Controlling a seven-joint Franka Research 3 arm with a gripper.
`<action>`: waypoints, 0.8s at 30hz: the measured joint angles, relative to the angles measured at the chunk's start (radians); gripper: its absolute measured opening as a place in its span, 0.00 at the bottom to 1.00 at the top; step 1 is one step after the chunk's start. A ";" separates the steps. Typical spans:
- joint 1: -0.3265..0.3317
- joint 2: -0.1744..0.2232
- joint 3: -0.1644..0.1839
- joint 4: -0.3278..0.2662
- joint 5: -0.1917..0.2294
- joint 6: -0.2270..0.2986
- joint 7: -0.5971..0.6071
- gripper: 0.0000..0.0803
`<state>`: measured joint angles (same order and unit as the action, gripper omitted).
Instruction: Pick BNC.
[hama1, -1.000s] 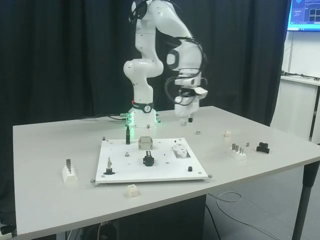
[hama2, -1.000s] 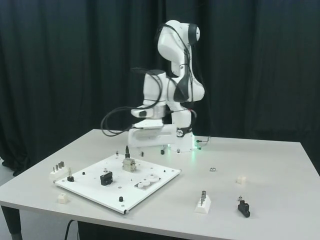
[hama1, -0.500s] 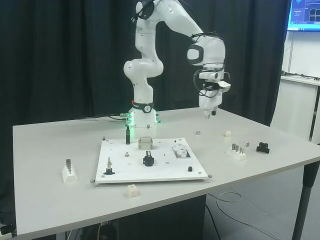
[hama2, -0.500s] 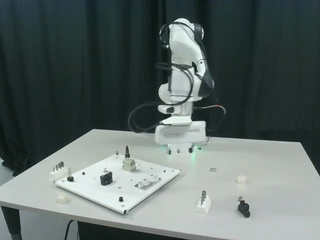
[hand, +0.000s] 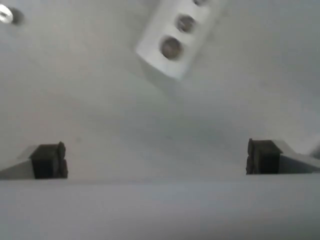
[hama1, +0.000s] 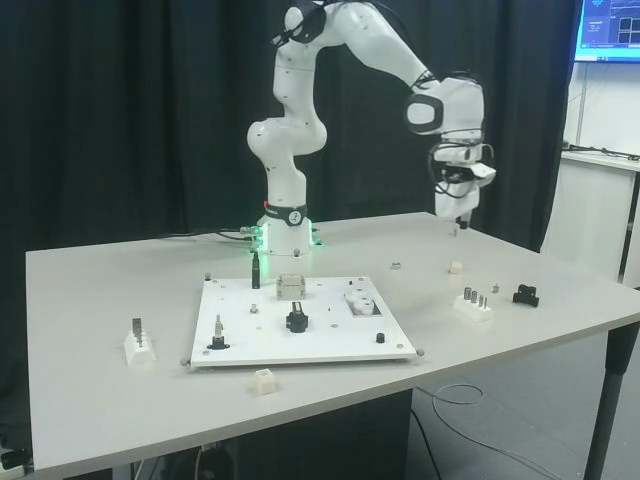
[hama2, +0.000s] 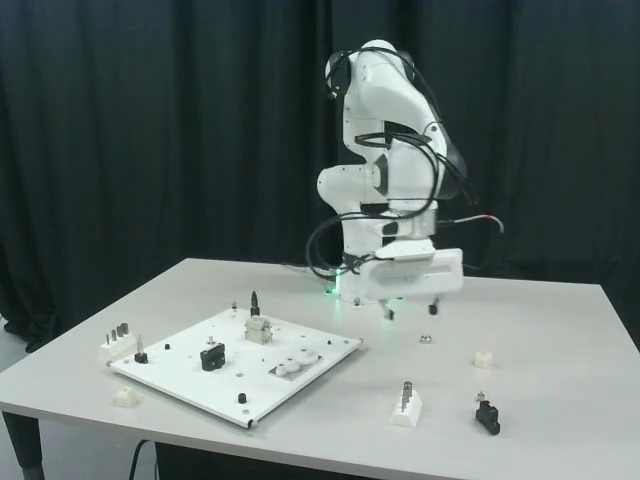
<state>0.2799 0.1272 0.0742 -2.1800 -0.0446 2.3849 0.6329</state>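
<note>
Open gripper hanging over the table's bare side, away from the white board, holding nothing.

Wrist view: the gripper (hand: 155, 160) is showing both black fingertips spread wide with only grey table (hand: 100, 110) between them; a white holder block (hand: 175, 35) with round grey pegs is lying beyond the tips, not between them. Which piece is the BNC cannot be told for sure; those pegs are the closest match.
First room view: the gripper (hama1: 455, 228) is pointing down above the table (hama1: 90, 290), over a small white piece (hama1: 456, 267); the holder block (hama1: 473, 303) is standing nearer the table's edge, beside a black part (hama1: 526, 295), well apart from the white board (hama1: 330, 345).
Second room view: the gripper (hama2: 411, 311) is hovering near a small metal piece (hama2: 425, 339); the holder block (hama2: 406, 408) is sitting nearer the front edge, untouched.
</note>
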 joint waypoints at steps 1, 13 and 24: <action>0.000 0.012 0.008 0.012 0.000 0.001 0.010 1.00; 0.024 0.198 0.063 0.186 -0.001 0.005 0.073 1.00; 0.071 0.330 0.049 0.279 -0.022 -0.005 0.073 1.00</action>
<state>0.3509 0.4568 0.1230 -1.9010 -0.0665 2.3799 0.7057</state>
